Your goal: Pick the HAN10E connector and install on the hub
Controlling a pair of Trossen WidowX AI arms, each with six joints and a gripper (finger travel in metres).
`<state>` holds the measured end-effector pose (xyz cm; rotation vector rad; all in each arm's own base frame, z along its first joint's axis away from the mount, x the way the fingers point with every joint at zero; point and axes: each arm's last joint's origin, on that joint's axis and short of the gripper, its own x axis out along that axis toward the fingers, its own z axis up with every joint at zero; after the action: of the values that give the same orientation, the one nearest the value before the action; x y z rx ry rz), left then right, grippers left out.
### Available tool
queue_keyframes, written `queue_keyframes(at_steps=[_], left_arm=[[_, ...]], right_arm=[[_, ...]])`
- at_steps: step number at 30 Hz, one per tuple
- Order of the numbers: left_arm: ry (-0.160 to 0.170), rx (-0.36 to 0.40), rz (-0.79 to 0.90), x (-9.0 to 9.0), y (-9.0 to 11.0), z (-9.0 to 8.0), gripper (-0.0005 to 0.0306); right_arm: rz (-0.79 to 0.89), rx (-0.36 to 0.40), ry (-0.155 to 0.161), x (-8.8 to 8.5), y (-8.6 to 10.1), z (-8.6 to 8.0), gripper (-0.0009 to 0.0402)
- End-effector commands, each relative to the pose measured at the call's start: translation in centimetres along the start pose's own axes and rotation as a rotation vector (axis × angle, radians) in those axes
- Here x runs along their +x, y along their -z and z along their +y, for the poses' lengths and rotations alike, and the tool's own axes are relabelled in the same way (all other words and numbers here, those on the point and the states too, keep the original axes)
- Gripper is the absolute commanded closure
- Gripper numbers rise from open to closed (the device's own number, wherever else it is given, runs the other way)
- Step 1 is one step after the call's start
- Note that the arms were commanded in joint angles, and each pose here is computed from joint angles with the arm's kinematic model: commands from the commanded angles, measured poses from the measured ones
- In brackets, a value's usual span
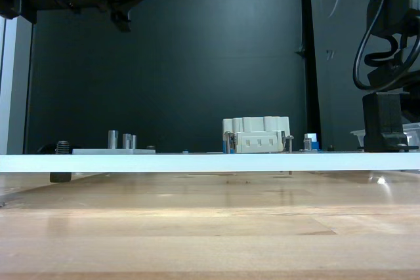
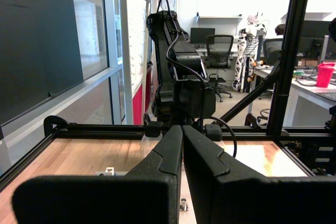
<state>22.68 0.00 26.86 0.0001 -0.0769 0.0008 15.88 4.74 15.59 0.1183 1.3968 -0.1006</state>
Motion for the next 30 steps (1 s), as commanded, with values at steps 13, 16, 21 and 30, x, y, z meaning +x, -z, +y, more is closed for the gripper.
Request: queue_keyframes(at_steps=[13, 16, 21, 30], left_arm=[[0.000, 0.000, 0.000, 0.0, 0.0, 0.0, 0.0300], [0.000, 0.000, 0.000, 0.0, 0.0, 0.0, 0.0300], [0.000, 0.000, 0.000, 0.0, 0.0, 0.0, 0.0300], [0.000, 0.000, 0.000, 0.0, 0.0, 0.0, 0.0300]], right_arm=[[-0.029, 0.002, -0.012, -6.2, -2.2, 0.7, 0.0386], [-0.050, 0.003, -0.013, -7.2, -2.6, 0.8, 0.0386], [-0.069, 0.004, -0.022, -7.8, -2.9, 0.9, 0.0386], [-0.084, 0.005, -0.030, -8.2, -3.4, 1.1, 0.0386]])
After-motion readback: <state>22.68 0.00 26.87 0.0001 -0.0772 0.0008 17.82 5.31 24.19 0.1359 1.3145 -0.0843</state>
